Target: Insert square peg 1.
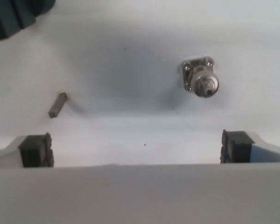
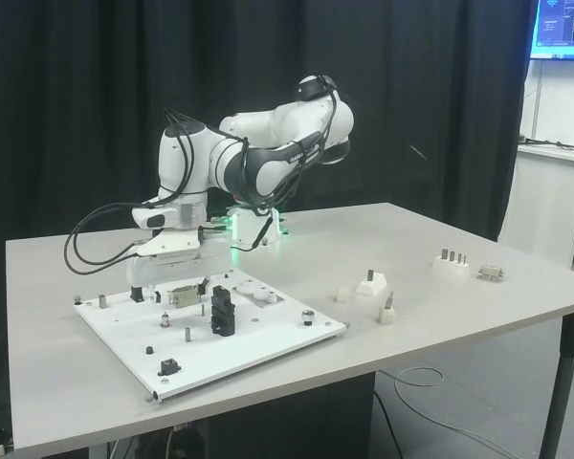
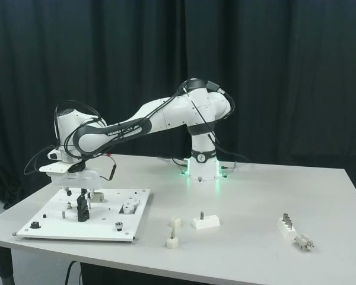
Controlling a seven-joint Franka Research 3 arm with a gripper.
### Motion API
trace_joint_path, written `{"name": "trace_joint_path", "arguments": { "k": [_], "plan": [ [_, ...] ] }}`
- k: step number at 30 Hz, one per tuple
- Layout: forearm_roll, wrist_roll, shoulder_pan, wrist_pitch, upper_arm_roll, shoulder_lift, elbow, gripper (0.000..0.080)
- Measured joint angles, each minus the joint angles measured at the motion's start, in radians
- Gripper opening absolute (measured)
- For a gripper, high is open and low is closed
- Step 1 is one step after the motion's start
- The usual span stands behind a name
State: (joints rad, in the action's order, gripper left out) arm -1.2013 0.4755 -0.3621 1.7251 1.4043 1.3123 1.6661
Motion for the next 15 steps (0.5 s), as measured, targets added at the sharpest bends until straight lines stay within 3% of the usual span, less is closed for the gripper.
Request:
{"name": "trace_joint_path", "arguments": {
  "k": [15],
  "plan": [
    [0.003,-0.001,-0.005,-0.050,0.019,-0.008,-0.005,0.0800]
  ]
}}
